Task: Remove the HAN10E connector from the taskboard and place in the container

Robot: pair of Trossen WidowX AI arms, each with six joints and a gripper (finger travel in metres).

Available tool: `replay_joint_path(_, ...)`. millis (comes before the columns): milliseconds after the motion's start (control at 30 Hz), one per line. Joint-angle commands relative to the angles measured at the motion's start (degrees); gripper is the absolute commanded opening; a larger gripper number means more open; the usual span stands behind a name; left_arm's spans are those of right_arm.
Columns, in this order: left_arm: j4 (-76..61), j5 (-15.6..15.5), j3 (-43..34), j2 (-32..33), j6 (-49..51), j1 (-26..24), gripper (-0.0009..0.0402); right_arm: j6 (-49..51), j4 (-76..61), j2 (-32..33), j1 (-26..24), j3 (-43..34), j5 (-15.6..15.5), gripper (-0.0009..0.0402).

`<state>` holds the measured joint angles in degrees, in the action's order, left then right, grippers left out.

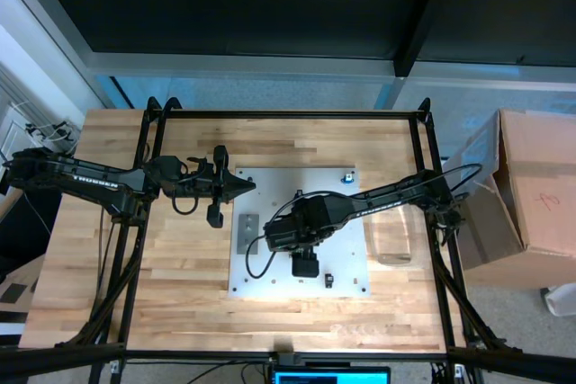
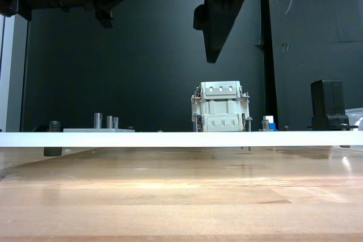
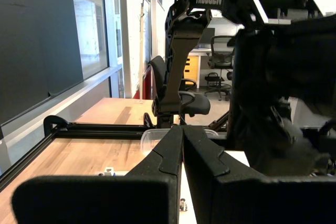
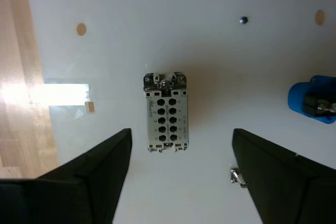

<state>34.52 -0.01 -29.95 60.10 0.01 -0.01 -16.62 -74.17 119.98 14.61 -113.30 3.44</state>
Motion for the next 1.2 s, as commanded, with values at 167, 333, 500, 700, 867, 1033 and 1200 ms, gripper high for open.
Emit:
replay_joint_path(167,0.0,0.0,0.0,0.0,0.0,0.0,0.0000,0.4,1.1,2.5,0.1,0.4,-0.1,0.0317)
replay_joint_path(333,0.0,0.0,0.0,0.0,0.0,0.0,0.0000,0.6,3.4,2.5,0.2,2.6,-0.1,0.0318)
replay_joint_path(500,0.0,0.0,0.0,0.0,0.0,0.0,0.0000,0.7,5.5,2.5,0.2,5.3,-0.1,0.0318)
replay_joint_path(700,0.0,0.0,0.0,0.0,0.0,0.0,0.0000,0.9,7.9,2.5,0.2,7.5,-0.1,0.0318)
replay_joint_path(867,0.0,0.0,0.0,0.0,0.0,0.0,0.0000,1.0,8.3,2.5,0.2,7.8,0.0,0.0299)
replay_joint_path(1033,0.0,0.0,0.0,0.0,0.0,0.0,0.0000,1.0,8.3,2.5,0.2,7.7,-0.1,0.0242)
replay_joint_path(1200,0.0,0.0,0.0,0.0,0.0,0.0,0.0000,1.0,8.1,2.5,0.2,7.7,-0.2,0.0171)
